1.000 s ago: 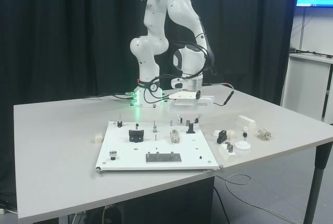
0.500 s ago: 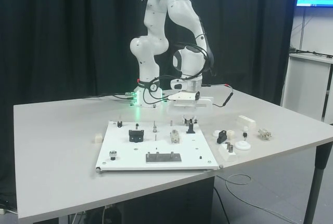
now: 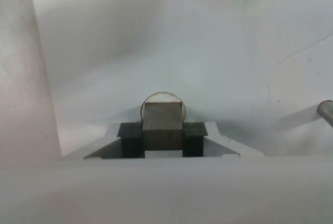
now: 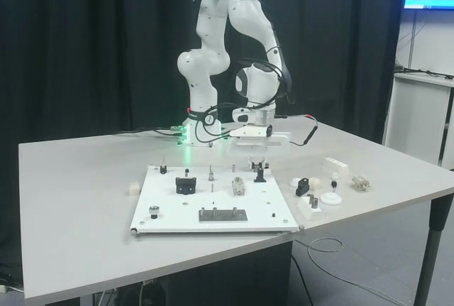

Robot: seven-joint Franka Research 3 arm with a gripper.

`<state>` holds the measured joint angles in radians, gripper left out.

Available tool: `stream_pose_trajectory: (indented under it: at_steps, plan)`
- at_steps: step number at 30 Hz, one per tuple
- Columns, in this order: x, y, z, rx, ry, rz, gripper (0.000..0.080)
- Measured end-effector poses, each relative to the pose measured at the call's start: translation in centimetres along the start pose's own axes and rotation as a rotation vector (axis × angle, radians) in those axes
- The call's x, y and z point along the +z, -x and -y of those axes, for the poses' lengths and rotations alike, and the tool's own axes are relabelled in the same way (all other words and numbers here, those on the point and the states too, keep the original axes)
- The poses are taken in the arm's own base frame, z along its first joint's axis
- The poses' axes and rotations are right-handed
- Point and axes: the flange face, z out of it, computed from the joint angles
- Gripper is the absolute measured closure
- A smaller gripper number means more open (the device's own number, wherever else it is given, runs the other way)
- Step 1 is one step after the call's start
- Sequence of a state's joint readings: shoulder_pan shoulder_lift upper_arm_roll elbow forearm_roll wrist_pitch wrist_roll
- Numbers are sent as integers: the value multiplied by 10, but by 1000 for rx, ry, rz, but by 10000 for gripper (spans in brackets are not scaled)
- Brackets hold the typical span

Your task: Remove square peg 4.

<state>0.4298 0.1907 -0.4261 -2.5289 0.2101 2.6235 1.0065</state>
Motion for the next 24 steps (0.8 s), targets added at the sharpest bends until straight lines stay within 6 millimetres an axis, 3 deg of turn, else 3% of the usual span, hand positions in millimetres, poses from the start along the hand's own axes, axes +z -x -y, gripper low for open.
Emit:
stream_pose_trajectory:
  at_steps: [24]
  plan:
    - [-2,-1,0,-13,7,8,649]
